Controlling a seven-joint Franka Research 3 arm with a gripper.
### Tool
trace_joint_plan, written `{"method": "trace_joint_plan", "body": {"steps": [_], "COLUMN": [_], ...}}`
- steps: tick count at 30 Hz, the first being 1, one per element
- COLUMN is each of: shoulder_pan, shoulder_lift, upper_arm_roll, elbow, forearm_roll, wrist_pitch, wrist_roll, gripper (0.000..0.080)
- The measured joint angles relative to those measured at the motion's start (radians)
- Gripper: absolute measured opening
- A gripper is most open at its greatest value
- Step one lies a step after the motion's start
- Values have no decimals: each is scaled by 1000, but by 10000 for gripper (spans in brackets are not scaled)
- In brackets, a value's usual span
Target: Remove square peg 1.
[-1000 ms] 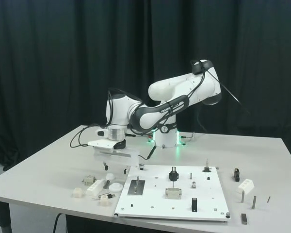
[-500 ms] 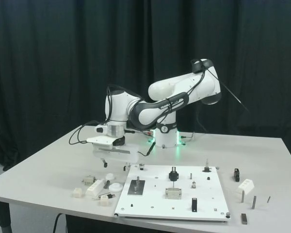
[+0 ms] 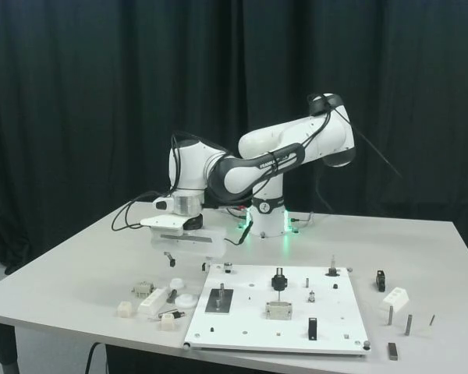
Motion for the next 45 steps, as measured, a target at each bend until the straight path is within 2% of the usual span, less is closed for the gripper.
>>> {"method": "trace_joint_plan", "body": {"steps": [13,25,38,45], "shoulder_pan": [17,80,182,223], "shoulder_lift": [13,16,16,17], "upper_arm_roll": [-32,-41,-22,3], "elbow": [47,93,98,98], "forearm_roll": [3,20,20,20], "wrist_pitch": [-74,-127,-130,-101], "wrist_roll": [2,52,190,250], "gripper": [800,800,800,800]}}
